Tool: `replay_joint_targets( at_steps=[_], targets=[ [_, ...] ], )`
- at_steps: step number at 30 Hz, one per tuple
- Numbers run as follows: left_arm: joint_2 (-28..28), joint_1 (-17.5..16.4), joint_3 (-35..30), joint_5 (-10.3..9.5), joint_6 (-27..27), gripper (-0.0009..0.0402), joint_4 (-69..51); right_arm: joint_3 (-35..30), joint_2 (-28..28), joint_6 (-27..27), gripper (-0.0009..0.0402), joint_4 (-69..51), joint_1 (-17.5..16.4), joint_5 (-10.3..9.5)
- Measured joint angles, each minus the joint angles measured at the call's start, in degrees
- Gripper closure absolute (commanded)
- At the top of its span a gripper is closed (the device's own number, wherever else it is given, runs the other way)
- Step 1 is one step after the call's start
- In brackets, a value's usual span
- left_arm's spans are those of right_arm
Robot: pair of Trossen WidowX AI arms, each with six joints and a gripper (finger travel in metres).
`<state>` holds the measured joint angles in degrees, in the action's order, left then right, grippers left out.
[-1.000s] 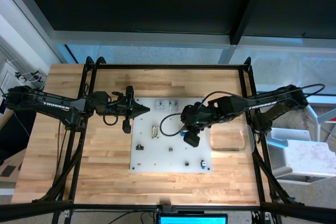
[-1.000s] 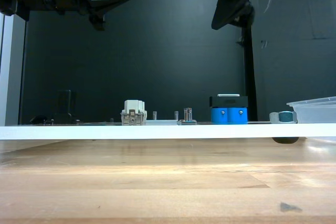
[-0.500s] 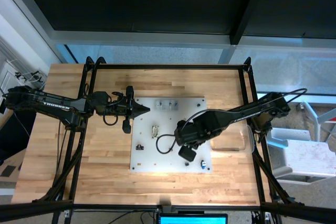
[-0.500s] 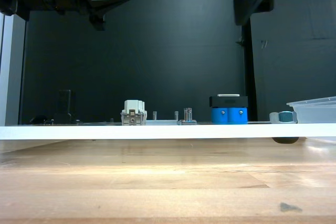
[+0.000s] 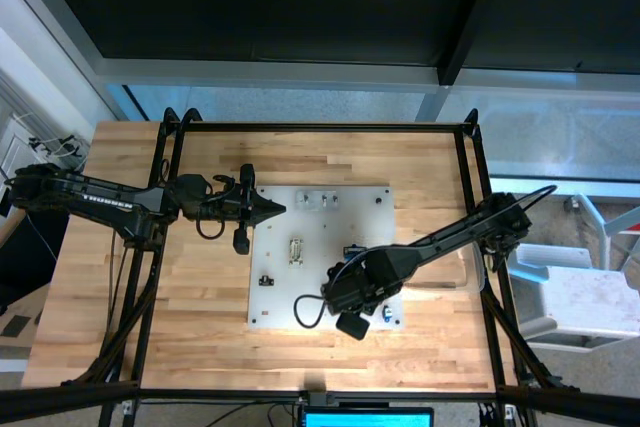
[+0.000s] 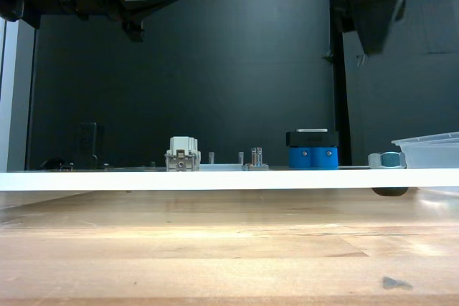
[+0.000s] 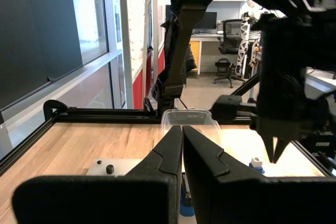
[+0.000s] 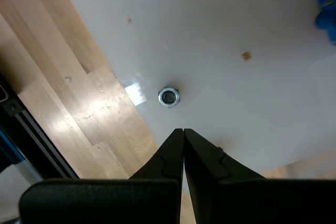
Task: Unfasten the M12 fastener and place in the container
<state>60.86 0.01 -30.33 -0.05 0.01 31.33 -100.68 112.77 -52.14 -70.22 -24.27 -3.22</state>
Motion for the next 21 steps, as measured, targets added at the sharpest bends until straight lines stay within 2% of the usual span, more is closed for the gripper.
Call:
replay_joint_targets(
  at_steps=[5, 10, 15, 21],
  targets=[
    [0.0, 0.0, 0.0, 0.02, 0.0, 0.0393, 0.0, -0.2, 1.1, -1.2, 0.0364, 0.6, -1.5, 0.61],
    [0.0, 0.0, 0.0, 0.02, 0.0, 0.0393, 0.0, 0.0, 2.4, -1.3, 0.0285, 0.9, -2.3, 1.97],
    [0.0, 0.0, 0.0, 0.00, 0.0, 0.0393, 0.0, 0.0, 4.3, 0.5, 0.0203, 1.8, -2.8, 2.14],
    [0.0, 0.0, 0.0, 0.02, 0.0, 0.0393, 0.0, 0.0, 6.6, 3.2, 0.0152, 3.6, -2.9, 2.19]
  ],
)
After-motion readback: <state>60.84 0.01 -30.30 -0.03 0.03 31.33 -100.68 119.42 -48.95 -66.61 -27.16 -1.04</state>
